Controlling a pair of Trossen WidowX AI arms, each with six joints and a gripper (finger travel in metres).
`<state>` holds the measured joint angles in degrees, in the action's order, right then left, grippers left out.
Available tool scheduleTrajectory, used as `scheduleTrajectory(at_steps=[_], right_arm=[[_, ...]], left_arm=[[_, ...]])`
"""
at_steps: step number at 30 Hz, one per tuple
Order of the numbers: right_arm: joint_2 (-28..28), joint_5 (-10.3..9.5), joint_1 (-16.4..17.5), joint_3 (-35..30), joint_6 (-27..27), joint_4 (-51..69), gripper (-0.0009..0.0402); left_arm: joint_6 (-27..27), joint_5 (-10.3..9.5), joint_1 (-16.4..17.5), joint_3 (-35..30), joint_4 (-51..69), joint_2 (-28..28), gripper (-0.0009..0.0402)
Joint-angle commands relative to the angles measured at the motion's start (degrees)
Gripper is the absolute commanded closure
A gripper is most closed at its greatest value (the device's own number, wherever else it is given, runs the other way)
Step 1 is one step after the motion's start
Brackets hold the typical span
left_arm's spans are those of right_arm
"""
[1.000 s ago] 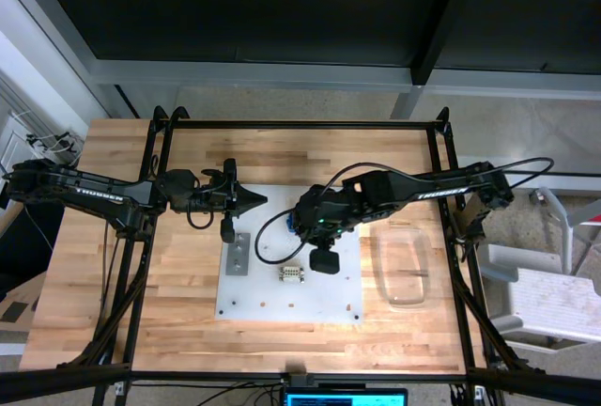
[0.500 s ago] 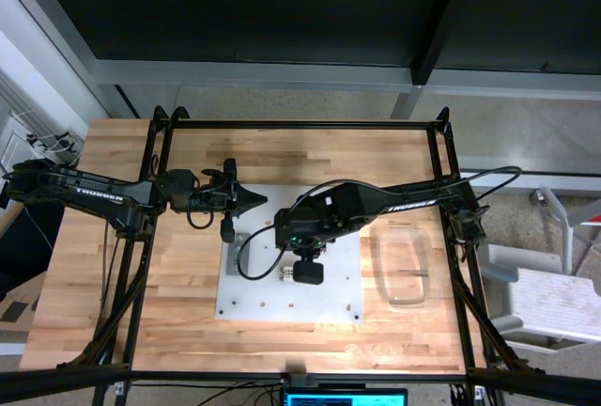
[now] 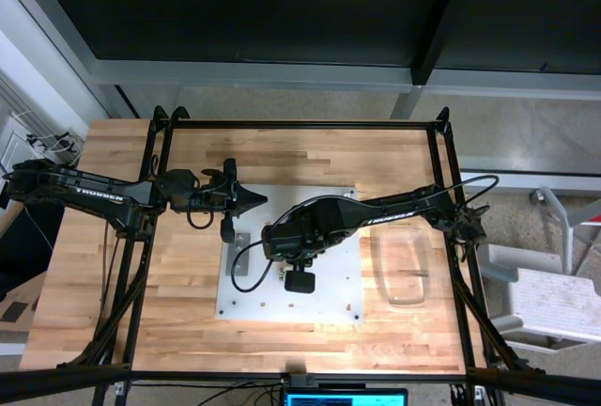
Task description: Remove the HAN10-E connector and place it in the container
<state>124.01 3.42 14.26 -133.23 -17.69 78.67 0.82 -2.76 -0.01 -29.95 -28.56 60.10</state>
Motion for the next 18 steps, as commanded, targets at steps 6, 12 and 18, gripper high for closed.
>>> scheduleTrajectory(at_steps=[6, 12, 18], right_arm=[[1.8, -0.02, 1.3, 0.0, 4.1, -0.3, 0.0393], [3.1, -0.22, 1.2, 0.0, 0.1, -1.3, 0.0393], [3.8, -0.57, 1.1, 0.0, 0.1, -1.3, 0.0363]], left_arm=[[0.0, 0.0, 0.0, 0.0, 0.0, 0.0, 0.0393], [0.0, 0.0, 0.0, 0.0, 0.0, 0.0, 0.0393], [0.0, 0.0, 0.0, 0.0, 0.0, 0.0, 0.0393]])
